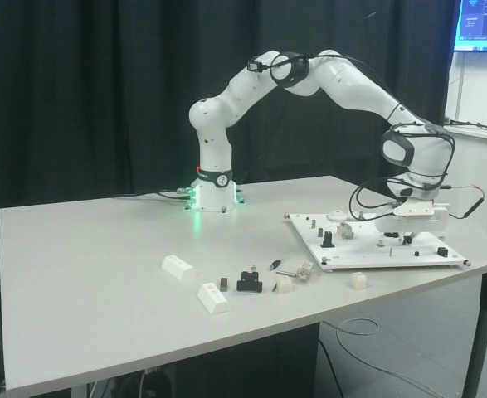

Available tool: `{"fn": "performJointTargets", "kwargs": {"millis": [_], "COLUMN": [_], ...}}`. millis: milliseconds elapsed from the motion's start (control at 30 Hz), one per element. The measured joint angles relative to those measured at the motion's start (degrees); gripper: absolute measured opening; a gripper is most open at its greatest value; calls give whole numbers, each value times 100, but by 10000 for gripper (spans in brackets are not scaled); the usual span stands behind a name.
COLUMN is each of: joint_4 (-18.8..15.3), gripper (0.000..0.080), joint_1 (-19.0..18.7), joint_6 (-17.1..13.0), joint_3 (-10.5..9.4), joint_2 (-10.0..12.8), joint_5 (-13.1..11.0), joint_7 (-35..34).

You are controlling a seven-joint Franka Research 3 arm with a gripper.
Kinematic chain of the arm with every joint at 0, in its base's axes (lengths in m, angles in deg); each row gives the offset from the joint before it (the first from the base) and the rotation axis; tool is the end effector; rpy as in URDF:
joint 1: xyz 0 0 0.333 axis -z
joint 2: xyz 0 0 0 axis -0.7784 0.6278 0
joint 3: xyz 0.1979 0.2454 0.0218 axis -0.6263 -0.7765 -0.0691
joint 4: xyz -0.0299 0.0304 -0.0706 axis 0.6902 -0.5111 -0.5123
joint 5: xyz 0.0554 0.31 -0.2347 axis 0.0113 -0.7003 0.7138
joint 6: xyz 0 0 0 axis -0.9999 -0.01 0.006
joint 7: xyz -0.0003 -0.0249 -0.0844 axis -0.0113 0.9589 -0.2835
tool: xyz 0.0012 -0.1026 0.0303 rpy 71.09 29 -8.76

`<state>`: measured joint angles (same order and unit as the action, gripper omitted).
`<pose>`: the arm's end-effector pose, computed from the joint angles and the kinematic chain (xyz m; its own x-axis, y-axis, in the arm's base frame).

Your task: Remove square peg 2.

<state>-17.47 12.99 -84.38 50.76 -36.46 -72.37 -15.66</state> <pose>0.6506 0.2955 0.2028 0.4047 -0.9015 -0.1532 -0.8889 -0.4272 0.1654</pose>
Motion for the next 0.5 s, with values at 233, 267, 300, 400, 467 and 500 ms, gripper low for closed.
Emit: {"fn": "performJointTargets", "kwargs": {"millis": [233, 267, 300, 400, 467, 500], "joint_4": [0, 0, 0, 0, 0, -1], "gripper": [78, 78, 78, 78, 78, 78], "joint_1": [-15, -16, -17, -19, -19, -19], "joint_6": [-9, -9, -9, -5, 1, 4], "joint_3": [0, 0, 0, 0, 0, 0], "joint_2": [-2, -2, -3, -5, -7, -8], "joint_5": [50, 53, 56, 64, 65, 66], "joint_7": [4, 4, 5, 10, 12, 12]}}
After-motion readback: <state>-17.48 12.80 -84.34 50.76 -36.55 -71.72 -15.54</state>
